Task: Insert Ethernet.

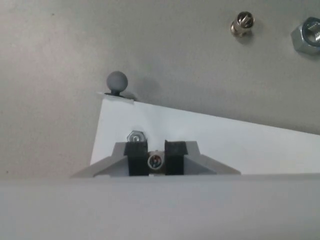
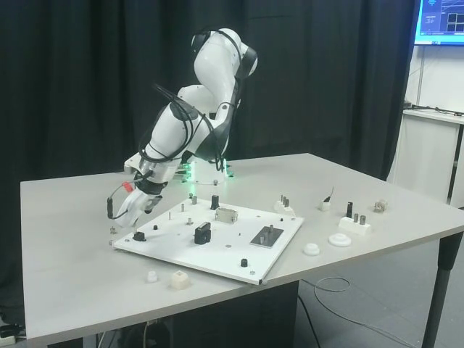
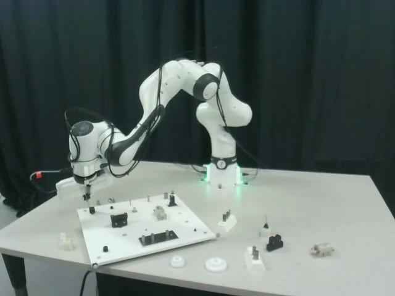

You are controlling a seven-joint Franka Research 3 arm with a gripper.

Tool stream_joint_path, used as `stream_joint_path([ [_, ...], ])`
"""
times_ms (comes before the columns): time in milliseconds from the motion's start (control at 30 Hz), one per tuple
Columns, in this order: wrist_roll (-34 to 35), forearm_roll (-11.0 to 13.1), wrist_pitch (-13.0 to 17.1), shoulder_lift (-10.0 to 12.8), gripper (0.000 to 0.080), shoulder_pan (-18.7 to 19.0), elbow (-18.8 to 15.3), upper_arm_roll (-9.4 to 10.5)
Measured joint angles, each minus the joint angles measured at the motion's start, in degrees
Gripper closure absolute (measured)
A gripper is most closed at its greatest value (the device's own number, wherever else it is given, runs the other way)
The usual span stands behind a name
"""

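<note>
Jaws pinching a small plug over the white board's corner; transport step, seemingly. Next: carry it to the socket, aligned squarely.

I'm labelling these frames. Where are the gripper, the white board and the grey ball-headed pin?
gripper [image 1: 156,161], wrist view, midway between its fingertips.
white board [image 2: 286,235], first room view, bare surface near its far corner.
grey ball-headed pin [image 1: 117,80], wrist view, its round head.

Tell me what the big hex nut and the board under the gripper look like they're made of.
Hex nut: likely metal, shiny, with bright glints on its flats. Board: smooth matte white sheet, probably plastic or painted, without visible grain. Gripper holds a small metallic part.
</note>
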Motion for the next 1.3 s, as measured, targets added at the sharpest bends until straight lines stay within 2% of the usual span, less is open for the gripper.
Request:
stream_joint_path([
  [1300,0.9,0.7,-1.7,0.0,0.0737,1.3,-0.3,-0.44],
])
